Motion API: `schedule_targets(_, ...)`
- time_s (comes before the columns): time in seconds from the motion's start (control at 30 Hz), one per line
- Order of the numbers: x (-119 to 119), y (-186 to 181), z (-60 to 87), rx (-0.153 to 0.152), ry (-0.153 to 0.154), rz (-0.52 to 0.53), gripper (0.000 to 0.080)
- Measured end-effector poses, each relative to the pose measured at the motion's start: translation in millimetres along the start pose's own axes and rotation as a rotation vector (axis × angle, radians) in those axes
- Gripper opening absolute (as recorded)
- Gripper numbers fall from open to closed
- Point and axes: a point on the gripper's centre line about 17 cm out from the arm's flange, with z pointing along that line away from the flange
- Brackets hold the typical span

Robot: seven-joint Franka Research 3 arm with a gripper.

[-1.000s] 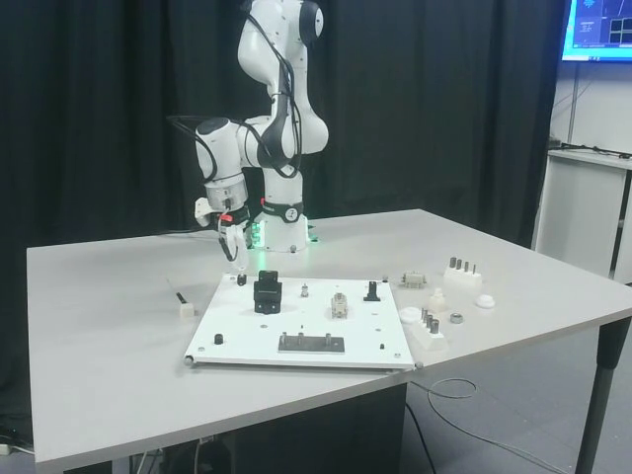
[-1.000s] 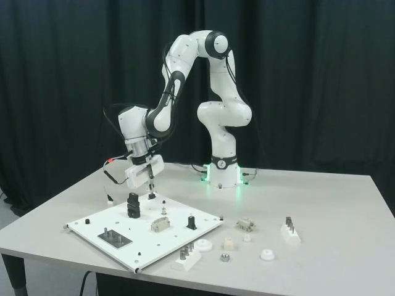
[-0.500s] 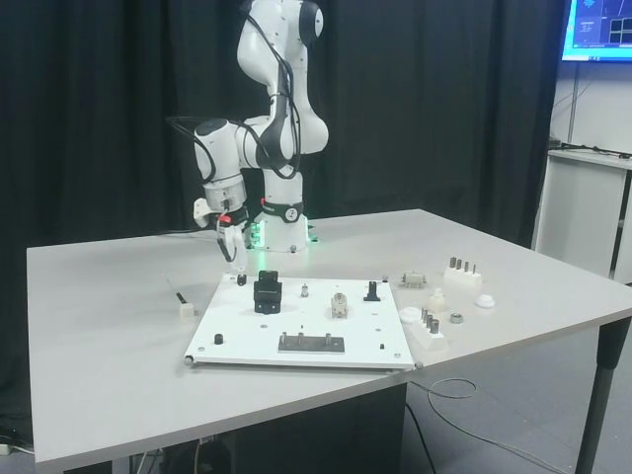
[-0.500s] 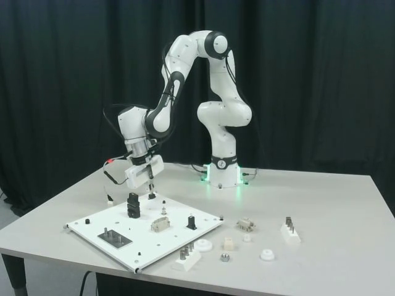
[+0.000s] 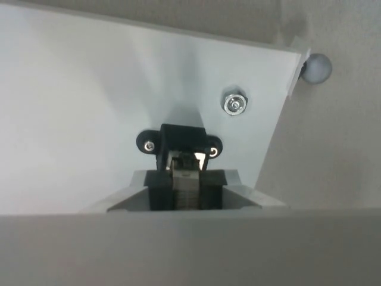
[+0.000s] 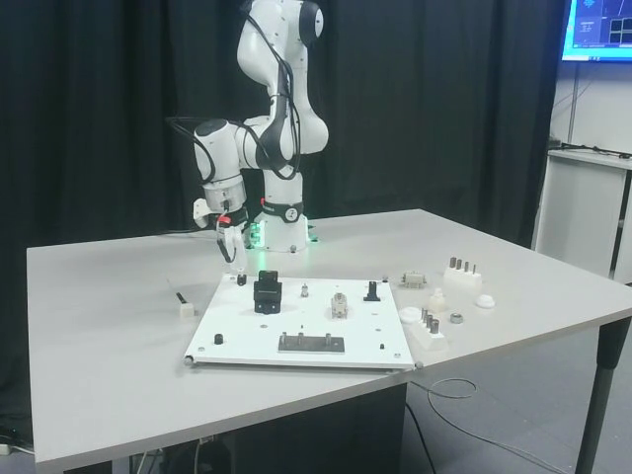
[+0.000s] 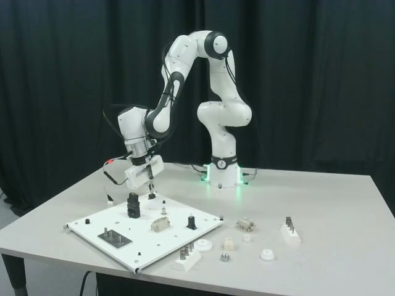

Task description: Insert Ethernet.

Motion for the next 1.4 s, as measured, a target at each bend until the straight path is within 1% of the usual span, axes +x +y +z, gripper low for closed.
schedule_targets(1.07,2.1,-0.6,1.2,0.001,0.006,-0.009,0.0087)
schedule_targets(1.13,3.5,-0.5,1.8,0.001,0.01,-0.011,0.0087)
schedule_targets(1.17,4.8,-0.3,2.2,0.0,0.014,-0.013,0.0134)
schedule_targets(1.23,6.8,1.7,3.3,-0.007,0.019,-0.018,0.0134)
schedule_targets(1.33,7.8,5.4,4.2,-0.019,0.018,-0.02,0.0134)
schedule_targets(1.37,8.4,6.7,4.2,-0.022,0.017,-0.02,0.0482)
schedule_targets(1.4,9.2,7.8,4.1,-0.025,0.017,-0.019,0.0482)
